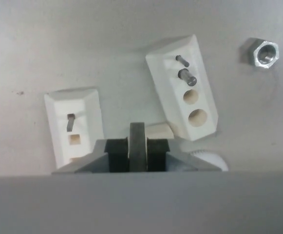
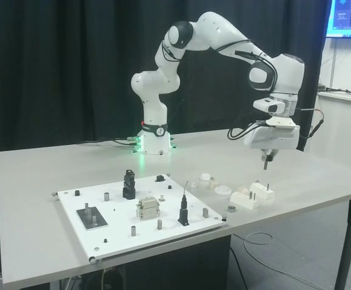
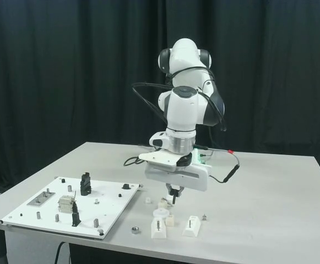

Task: Insert square peg 2.

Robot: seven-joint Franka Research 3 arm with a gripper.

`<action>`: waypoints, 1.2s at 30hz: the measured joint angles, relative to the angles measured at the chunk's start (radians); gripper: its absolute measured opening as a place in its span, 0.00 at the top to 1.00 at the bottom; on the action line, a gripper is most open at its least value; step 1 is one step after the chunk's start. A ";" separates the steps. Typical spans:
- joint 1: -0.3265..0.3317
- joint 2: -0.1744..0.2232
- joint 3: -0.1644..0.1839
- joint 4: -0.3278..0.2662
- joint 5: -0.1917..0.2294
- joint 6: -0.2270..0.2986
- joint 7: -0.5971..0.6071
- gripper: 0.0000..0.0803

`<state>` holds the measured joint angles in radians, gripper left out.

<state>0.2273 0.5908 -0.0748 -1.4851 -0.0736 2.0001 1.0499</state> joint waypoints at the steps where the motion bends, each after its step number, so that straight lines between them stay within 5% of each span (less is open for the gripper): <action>1: 0.000 0.000 -0.001 0.000 -0.001 0.000 -0.001 0.90; 26: -0.001 0.000 -0.031 0.004 -0.048 -0.007 0.010 0.90; 36: -0.025 -0.007 -0.037 0.040 -0.121 -0.107 -0.022 0.90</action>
<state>0.2026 0.5834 -0.1114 -1.4455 -0.1948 1.8927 1.0284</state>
